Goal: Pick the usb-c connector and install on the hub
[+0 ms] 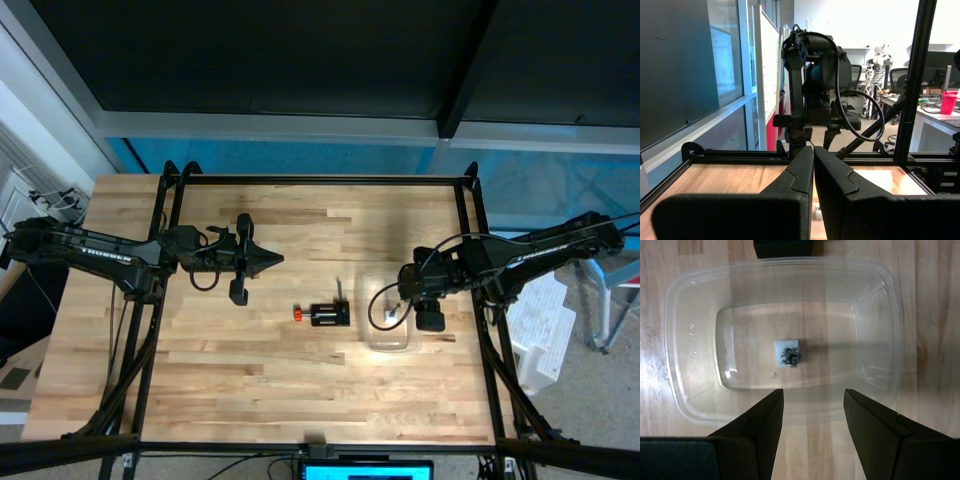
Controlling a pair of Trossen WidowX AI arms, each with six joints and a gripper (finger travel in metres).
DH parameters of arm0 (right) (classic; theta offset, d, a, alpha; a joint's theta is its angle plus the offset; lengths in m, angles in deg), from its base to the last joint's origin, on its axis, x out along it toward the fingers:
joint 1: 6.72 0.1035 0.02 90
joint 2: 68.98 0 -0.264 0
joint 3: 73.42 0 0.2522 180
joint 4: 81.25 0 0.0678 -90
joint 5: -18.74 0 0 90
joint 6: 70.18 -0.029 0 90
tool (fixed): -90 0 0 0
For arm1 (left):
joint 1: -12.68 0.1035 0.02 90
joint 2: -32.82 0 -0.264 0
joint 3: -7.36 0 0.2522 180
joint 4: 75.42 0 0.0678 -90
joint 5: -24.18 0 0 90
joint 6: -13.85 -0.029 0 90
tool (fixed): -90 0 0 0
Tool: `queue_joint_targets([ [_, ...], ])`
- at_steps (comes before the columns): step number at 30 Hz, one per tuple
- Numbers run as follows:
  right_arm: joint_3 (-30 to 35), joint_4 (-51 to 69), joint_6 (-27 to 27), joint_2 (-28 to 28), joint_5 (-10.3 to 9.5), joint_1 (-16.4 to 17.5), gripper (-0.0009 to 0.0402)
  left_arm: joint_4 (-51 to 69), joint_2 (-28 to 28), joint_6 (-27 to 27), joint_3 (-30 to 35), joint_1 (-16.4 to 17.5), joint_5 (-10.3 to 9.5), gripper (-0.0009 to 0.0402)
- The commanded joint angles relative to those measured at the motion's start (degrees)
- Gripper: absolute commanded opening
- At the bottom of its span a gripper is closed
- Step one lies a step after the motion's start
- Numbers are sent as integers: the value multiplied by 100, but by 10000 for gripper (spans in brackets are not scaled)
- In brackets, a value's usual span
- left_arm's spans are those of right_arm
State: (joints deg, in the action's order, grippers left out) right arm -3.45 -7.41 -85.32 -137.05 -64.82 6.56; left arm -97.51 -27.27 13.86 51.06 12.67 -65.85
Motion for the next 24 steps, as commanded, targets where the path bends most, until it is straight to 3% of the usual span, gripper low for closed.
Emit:
queue_joint_targets([
  [1,-68,-70,-52,2,2,26,167,0,0,0,2,2,2,0],
  [24,-85,-304,-87,-463,2,109,167,2,0,0,2,0,2,0],
])
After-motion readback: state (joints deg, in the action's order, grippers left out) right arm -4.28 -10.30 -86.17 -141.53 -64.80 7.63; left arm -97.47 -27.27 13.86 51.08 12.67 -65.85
